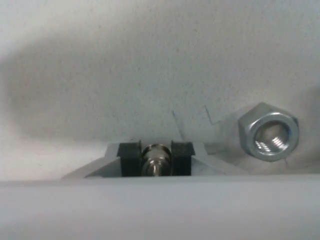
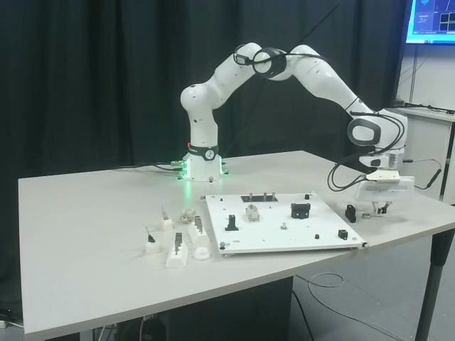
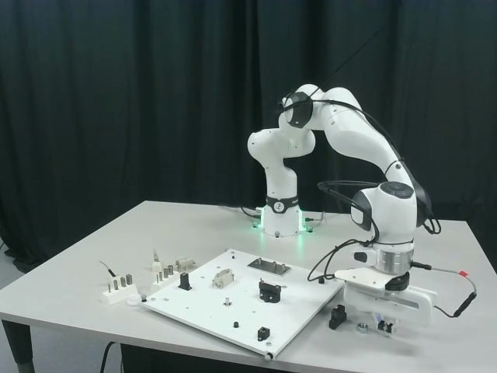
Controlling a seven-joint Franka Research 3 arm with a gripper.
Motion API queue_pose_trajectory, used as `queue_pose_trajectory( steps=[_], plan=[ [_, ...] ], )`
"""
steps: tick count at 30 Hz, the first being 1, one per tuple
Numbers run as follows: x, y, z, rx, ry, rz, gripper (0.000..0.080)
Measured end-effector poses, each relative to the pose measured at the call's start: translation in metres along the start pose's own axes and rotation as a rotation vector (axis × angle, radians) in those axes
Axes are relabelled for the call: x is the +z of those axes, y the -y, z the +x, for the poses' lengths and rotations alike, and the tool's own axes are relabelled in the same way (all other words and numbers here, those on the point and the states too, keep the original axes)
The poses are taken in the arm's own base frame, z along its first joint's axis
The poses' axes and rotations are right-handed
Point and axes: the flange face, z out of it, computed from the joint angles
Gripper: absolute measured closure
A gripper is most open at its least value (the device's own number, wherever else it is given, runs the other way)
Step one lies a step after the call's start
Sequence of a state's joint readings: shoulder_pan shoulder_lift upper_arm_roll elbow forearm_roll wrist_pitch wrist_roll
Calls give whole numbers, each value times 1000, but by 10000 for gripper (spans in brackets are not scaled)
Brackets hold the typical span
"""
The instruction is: Insert BNC.
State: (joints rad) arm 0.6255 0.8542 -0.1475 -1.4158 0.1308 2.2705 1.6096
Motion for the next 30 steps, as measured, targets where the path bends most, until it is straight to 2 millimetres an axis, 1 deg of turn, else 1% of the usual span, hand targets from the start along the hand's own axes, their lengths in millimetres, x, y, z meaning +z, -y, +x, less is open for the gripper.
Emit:
queue_pose_trajectory(
  steps=[6, 12, 30],
  plan=[
    [-11, 5, 3, -3, -4, -13, 681],
    [-19, 7, 3, -3, -5, -22, 681],
    [-22, 9, 3, -12, -4, -21, 682]
  ],
)
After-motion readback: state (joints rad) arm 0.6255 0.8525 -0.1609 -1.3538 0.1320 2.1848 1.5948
